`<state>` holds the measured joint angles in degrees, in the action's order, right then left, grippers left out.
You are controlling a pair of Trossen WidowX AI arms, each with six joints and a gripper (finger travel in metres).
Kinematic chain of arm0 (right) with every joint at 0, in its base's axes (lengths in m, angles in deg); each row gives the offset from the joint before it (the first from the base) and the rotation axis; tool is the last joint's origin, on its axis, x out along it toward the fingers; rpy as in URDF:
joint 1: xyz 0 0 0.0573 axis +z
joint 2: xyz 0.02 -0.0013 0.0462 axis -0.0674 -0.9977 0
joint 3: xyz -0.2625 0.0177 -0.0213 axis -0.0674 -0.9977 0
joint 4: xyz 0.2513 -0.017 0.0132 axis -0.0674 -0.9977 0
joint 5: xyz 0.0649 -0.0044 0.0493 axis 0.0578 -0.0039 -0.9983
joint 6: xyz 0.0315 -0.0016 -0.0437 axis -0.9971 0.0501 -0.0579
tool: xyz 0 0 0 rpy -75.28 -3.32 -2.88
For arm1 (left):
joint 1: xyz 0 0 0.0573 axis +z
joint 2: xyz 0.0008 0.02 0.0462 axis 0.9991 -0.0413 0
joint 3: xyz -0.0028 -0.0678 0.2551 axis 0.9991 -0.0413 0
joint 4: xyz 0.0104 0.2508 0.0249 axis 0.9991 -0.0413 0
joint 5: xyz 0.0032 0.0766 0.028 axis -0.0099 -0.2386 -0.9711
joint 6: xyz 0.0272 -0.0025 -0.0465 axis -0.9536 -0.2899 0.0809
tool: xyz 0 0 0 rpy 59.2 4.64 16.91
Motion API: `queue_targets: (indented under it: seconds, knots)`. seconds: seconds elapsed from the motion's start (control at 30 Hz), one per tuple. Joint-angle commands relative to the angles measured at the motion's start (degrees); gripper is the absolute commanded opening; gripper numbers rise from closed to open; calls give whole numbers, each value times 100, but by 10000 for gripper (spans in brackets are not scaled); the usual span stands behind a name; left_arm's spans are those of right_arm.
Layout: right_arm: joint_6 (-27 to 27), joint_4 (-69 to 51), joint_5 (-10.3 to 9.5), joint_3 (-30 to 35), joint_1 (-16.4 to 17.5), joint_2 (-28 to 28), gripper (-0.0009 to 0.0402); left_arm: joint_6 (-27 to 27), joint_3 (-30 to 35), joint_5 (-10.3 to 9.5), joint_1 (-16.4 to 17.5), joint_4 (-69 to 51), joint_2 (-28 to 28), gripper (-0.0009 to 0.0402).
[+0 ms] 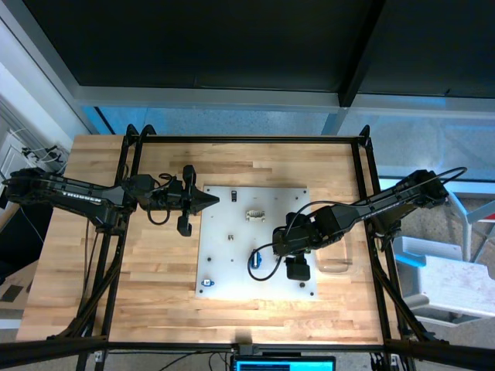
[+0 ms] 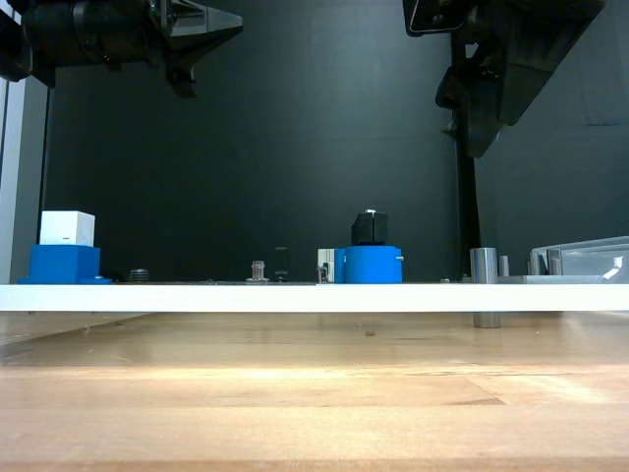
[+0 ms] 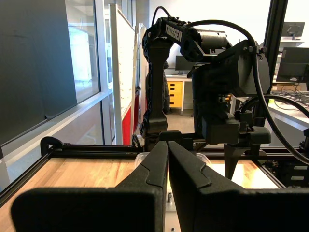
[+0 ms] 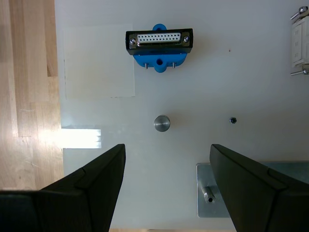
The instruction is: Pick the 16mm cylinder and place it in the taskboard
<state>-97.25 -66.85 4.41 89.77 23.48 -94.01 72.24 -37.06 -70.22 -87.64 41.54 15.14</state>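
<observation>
While our right gripper (image 4: 166, 149) gaped wide and empty, we hovered over the flat white square taskboard (image 4: 251, 72).
The short grey metal 16mm cylinder (image 4: 161, 123) stood below, untouched; our left gripper (image 3: 167, 145) hung pinched together over the board's left edge.
</observation>
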Motion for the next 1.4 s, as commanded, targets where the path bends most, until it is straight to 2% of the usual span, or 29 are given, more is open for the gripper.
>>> queue_targets:
  seconds: [0.03,1.4]
  knots:
    - [0,0,2,0,2,0,245,-2,2,2,0,0,-2,0]
    - [0,94,2,0,2,0,245,-2,2,2,0,0,-2,0]
